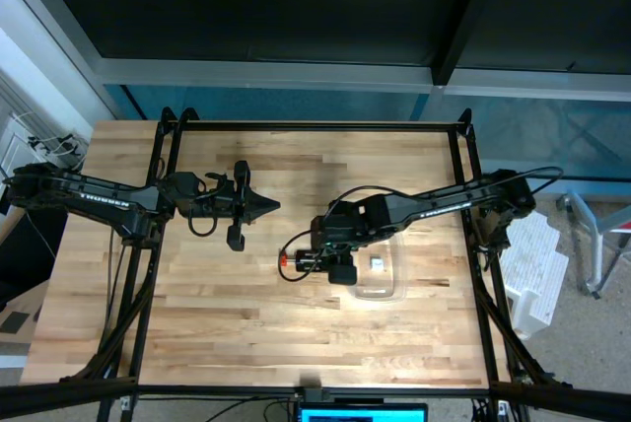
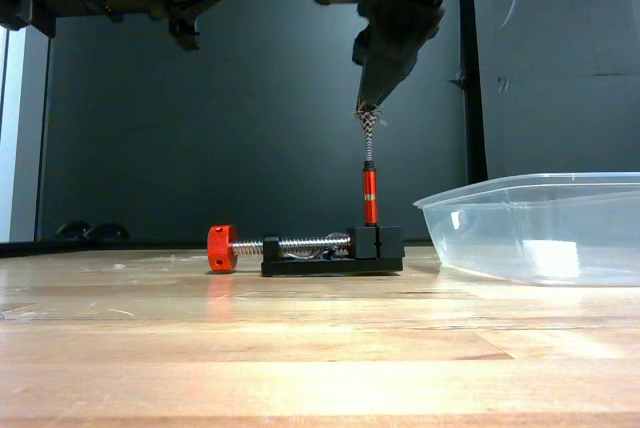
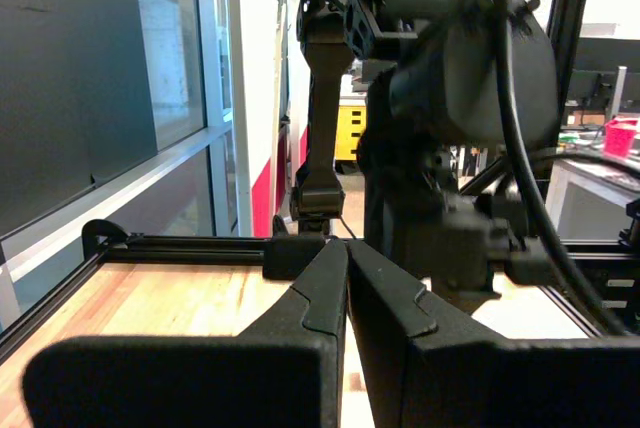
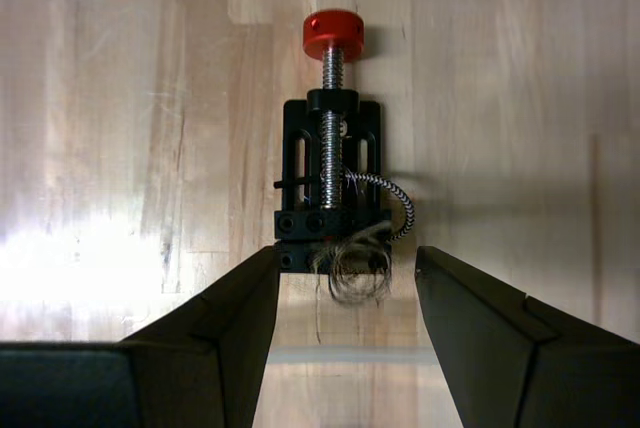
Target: Pick the rca connector and install on the hub
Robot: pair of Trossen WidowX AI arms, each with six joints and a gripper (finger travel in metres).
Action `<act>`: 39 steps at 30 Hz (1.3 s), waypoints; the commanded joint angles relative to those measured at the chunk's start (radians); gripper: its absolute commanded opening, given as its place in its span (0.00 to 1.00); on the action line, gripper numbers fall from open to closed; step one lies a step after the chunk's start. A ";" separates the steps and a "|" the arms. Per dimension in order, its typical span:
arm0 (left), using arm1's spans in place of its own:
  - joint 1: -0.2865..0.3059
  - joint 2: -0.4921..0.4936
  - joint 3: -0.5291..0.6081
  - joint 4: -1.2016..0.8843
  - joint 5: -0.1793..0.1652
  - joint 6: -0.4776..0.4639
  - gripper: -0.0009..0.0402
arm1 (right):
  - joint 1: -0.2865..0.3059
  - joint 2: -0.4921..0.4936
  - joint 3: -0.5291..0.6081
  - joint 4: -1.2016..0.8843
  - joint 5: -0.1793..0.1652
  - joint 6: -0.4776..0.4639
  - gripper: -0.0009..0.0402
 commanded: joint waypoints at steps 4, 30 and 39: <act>0.000 0.000 0.000 0.000 0.000 0.000 0.02 | -0.001 -0.142 -0.116 0.120 -0.001 -0.018 0.46; 0.000 0.000 0.000 0.000 0.000 0.000 0.02 | -0.087 -0.588 -0.745 1.056 -0.011 -0.049 0.20; 0.000 0.000 0.000 0.000 0.000 0.000 0.02 | -0.146 -0.669 -0.876 1.260 -0.072 -0.064 0.08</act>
